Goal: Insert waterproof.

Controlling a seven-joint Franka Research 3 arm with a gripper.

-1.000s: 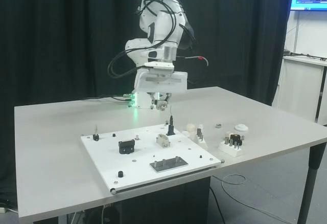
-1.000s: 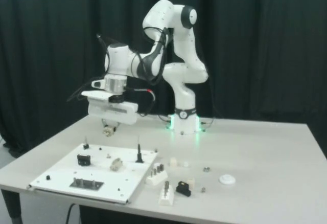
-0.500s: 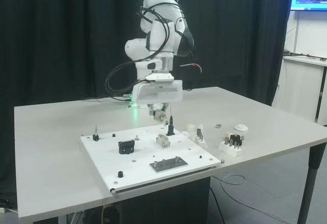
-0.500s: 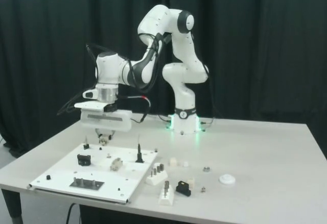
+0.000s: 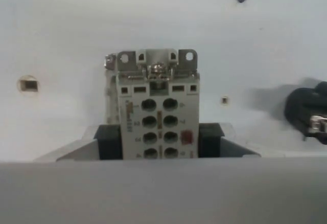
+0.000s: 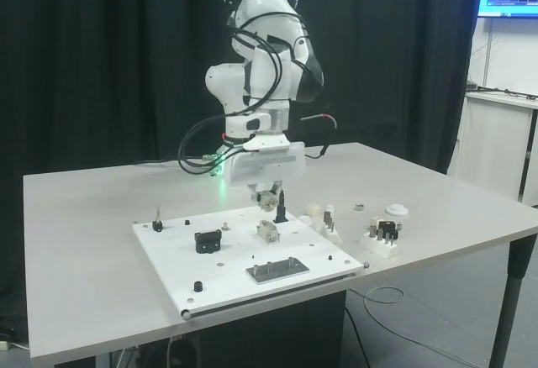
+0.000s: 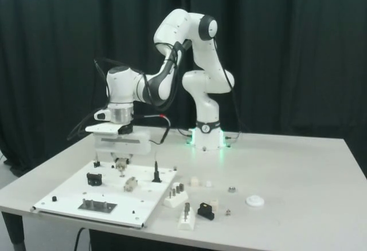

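Pincer (image 6: 269,193) hangs just above white board (image 6: 168,254) on bench (image 6: 76,217), fingers clamped on waterproof connector (image 5: 156,109). Second connector (image 6: 268,230) sits on board directly beneath pincer.

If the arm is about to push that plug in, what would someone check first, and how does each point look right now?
1. Connector held in the gripper: ok, the wrist view shows it clamped between the black fingers.
2. Connector upright in the grip: ok, its rows of holes sit square.
3. Gripper above the white board: ok in both room views.
4. Lined up over the socket: cannot tell, the connector hides what lies under it.
5. Clear of the black post: cannot tell; it stands close beside the gripper.
6. Connector not yet touching the board: ok, a gap shows in the first room view.
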